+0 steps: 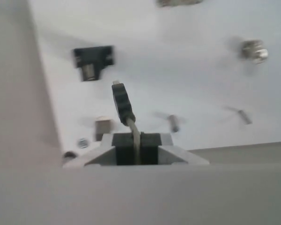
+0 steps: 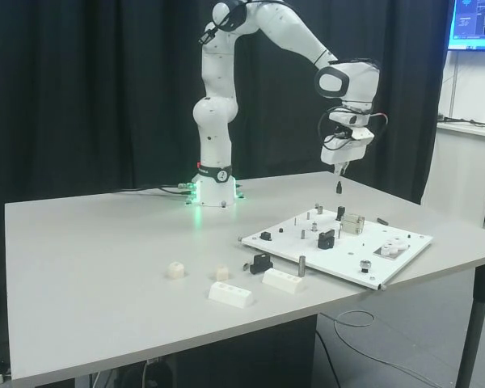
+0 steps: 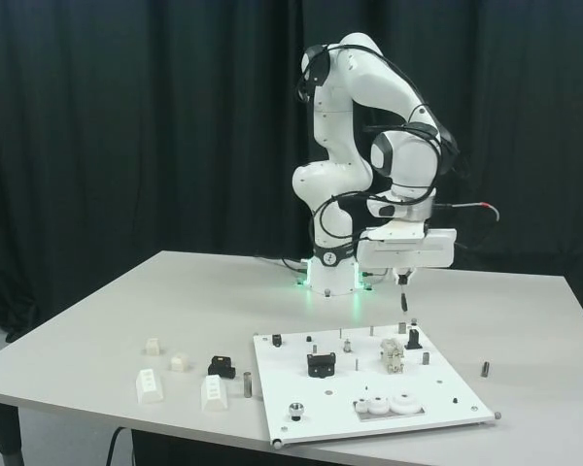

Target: Place USB.

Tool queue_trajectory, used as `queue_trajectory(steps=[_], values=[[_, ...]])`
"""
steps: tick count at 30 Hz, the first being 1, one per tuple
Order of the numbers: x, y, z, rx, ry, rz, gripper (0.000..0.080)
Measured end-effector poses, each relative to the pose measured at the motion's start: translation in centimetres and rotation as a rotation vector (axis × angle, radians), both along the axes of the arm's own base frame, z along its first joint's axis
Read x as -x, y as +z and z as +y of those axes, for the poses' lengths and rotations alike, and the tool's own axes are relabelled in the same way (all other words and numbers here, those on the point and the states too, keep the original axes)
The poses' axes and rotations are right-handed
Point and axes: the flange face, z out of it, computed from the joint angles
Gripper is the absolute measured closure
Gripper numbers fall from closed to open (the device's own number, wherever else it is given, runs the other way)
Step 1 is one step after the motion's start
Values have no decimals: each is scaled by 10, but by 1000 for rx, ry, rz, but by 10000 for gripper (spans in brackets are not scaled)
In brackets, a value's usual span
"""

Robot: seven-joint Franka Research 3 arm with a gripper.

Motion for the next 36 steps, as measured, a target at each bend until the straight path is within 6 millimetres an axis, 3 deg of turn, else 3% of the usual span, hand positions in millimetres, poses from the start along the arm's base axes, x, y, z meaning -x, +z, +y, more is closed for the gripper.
queue_trajectory(steps=[9,25,36], values=[[-27,2,-53,62,26,-37,779],[-82,10,-195,84,73,-95,779],[-95,-8,-275,92,112,-75,779]])
